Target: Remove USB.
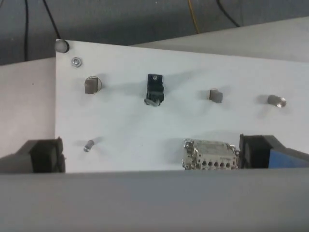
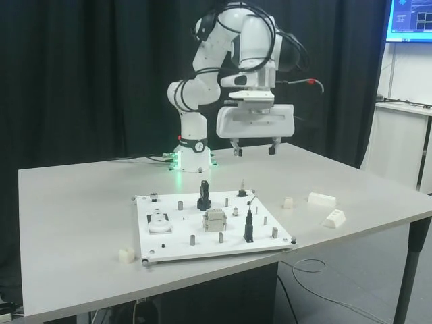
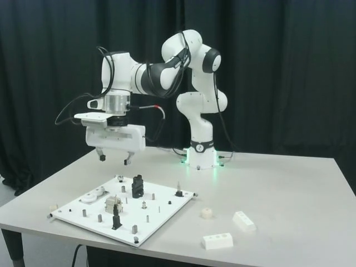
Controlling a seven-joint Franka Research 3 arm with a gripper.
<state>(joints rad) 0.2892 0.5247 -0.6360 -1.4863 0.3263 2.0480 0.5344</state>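
Black curtains are hanging behind the grey table, and you're looking at the white Franka arm bolted at the far side, its base ring glowing green. The gripper is hovering well above the table, over the far edge of the white board, touching nothing. Its fingers are standing apart, so the jaws are spread and holding nothing.

The board is lying flat near the table's front edge. On it you're seeing a black block standing upright at the far middle, a grey multi-pin connector sitting at the centre, and a second black upright part, near the board's near right side, with a thin lead rising from its top. That one is looking like the USB plug in its socket, but you can't confirm the plug type from these views. A white round disc is sitting on the left of the board, and small grey pegs are standing scattered across it.

In the wrist view the connector is showing between the fingertips, with a small black mount beyond it.

Off the board, two white blocks are lying on the right of the table, one small white piece beside them, and another near the board's left front corner.
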